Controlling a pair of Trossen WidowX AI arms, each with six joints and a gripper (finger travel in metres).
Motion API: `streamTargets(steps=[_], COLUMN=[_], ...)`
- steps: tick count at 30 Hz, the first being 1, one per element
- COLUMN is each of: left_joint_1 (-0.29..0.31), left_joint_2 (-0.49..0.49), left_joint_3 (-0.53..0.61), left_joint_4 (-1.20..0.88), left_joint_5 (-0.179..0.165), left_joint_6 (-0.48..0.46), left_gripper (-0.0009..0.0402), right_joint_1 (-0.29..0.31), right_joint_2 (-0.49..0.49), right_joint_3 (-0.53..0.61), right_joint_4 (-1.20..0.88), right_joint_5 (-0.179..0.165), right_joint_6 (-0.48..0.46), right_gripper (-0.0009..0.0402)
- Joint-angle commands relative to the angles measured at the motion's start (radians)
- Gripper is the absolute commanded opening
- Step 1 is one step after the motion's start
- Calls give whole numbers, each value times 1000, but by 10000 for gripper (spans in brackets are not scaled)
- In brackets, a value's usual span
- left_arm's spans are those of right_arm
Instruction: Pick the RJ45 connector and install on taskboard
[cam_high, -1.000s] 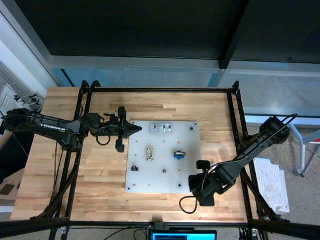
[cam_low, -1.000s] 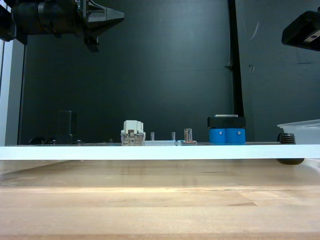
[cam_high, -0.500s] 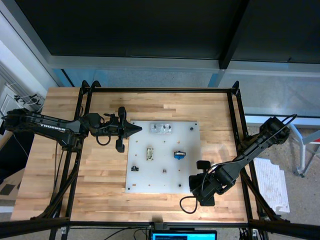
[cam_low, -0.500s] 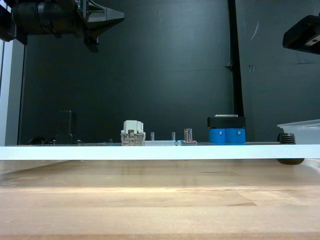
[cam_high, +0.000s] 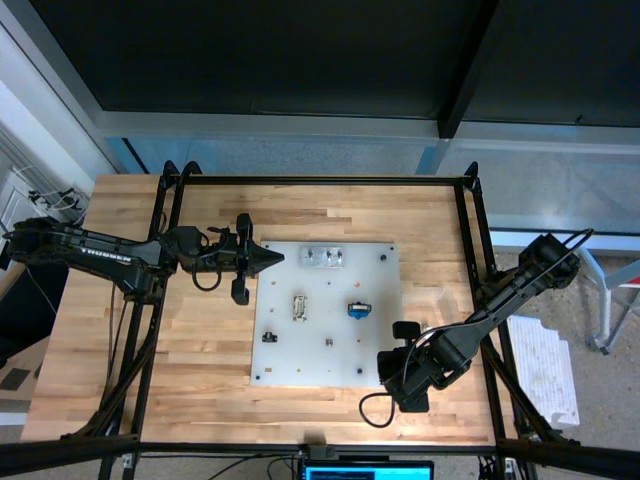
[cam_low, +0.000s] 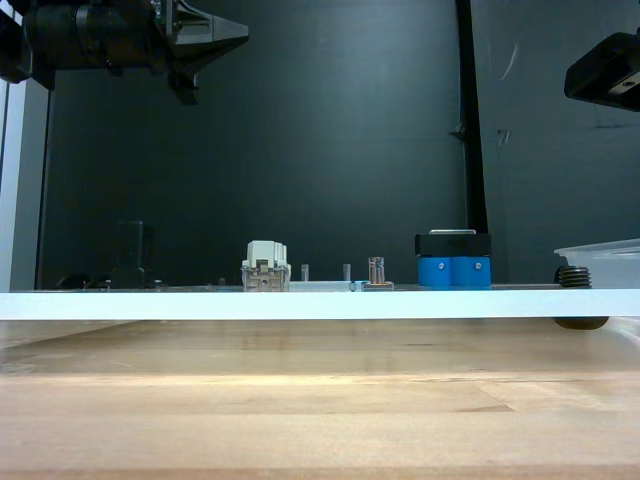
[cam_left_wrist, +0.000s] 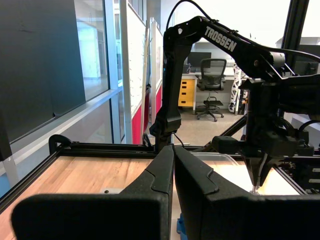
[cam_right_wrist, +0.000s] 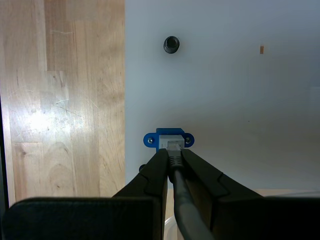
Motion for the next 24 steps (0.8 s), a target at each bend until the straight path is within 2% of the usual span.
streamTargets(steps=[1,24], left_joint_1=[0,0], left_joint_2=[0,0], left_joint_3=[0,0], left_joint_4=[0,0], left_joint_5=[0,0], left_joint_6=[0,0], left_gripper=[0,0], right_joint_1=[0,0], right_joint_2=[0,33], right_joint_3=[-5,-15], right_joint_4=[2,18], right_joint_5=[1,-3], right_joint_6=[1,2], right_gripper=[18,18])
